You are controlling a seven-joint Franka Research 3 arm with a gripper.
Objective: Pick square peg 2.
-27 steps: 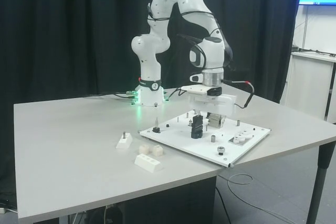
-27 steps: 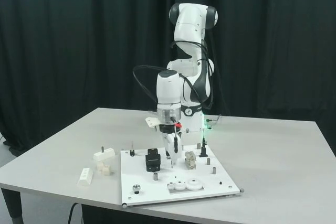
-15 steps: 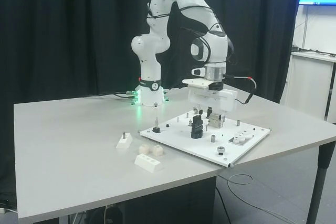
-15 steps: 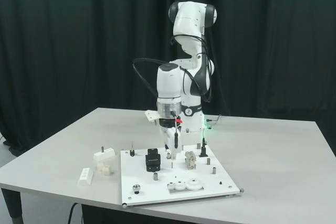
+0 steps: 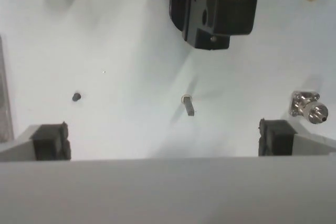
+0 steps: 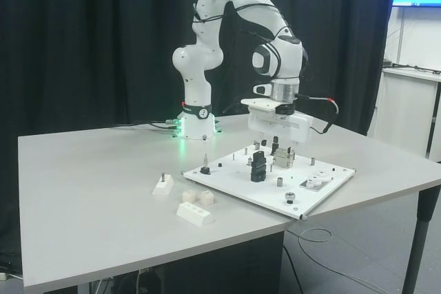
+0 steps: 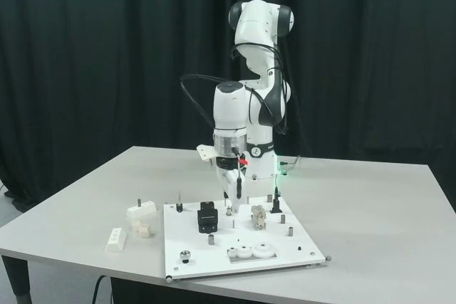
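Above the white board [image 6: 270,182] on the grey table [image 6: 89,191], the hand [image 5: 163,139] hangs with its fingers [image 5: 50,141] spread wide, grasping nothing. Between them in the wrist view stands a small grey peg [image 5: 188,105], probably square peg 2, upright on the board just beside a black block [image 5: 215,4].

The grey table [image 6: 89,170] carries a white board [image 6: 241,187] (studded with small parts) and three white blocks [image 6: 193,213] beside it.

white arm bent, hand [image 5: 163,140] down, fingers spread
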